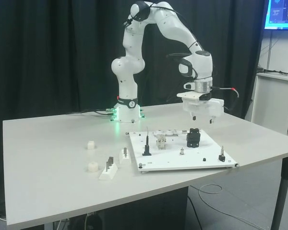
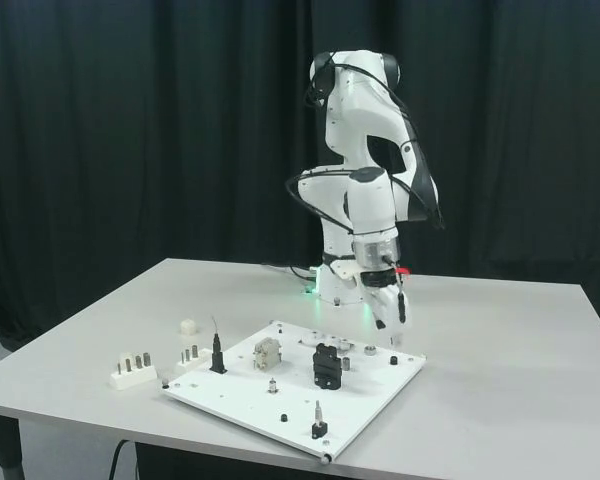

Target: Pick bolt 4.

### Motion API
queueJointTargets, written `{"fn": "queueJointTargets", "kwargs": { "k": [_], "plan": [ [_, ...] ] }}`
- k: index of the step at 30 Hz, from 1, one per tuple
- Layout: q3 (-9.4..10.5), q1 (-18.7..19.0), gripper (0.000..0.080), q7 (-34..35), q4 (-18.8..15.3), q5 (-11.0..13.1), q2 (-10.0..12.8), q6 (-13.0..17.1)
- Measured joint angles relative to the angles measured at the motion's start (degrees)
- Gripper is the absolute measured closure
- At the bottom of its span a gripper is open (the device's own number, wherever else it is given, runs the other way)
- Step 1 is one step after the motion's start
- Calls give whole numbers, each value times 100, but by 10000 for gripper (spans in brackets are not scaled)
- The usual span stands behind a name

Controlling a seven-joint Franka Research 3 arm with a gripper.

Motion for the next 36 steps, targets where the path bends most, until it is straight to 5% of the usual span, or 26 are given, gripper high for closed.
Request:
{"fn": "queueJointTargets", "kwargs": {
  "k": [17, 36],
  "plan": [
    [-25, 0, 3, -566, 73, -771, -356, -366],
    [-92, -34, 3, -1141, 194, -1366, -429, -681]
  ]
}}
